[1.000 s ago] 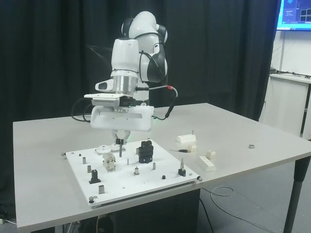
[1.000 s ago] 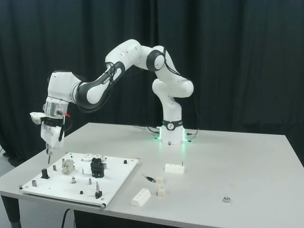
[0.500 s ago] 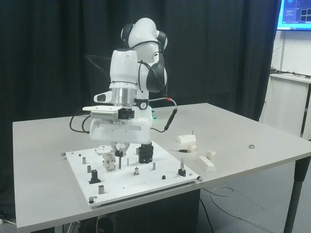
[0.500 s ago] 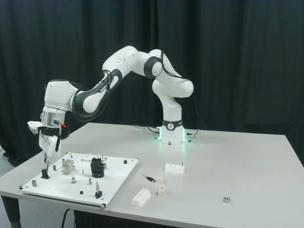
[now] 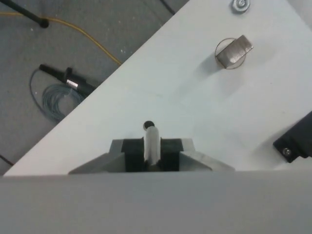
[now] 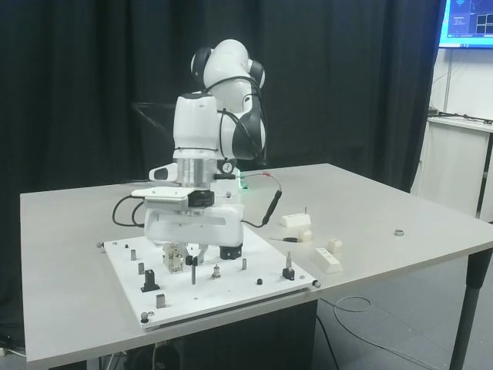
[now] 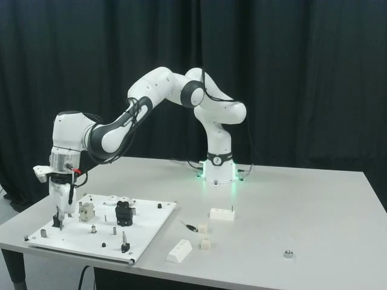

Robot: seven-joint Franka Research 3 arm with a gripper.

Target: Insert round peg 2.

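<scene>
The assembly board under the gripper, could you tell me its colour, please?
White; the assembly board shows best in the first room view.

My gripper (image 6: 192, 255) hangs over the flat square board (image 6: 231, 289) at the tabletop (image 6: 69, 223) front edge. A thin round metal peg (image 5: 151, 145) sits between my fingers, its tip just above a small hole (image 5: 148, 125).

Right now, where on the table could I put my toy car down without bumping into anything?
The table is bare between the robot base and the small nut. The strip behind the white board, toward the curtain, is bare too. It is crowded on the board, where the gripper hangs, and by the white blocks beside it.
</scene>
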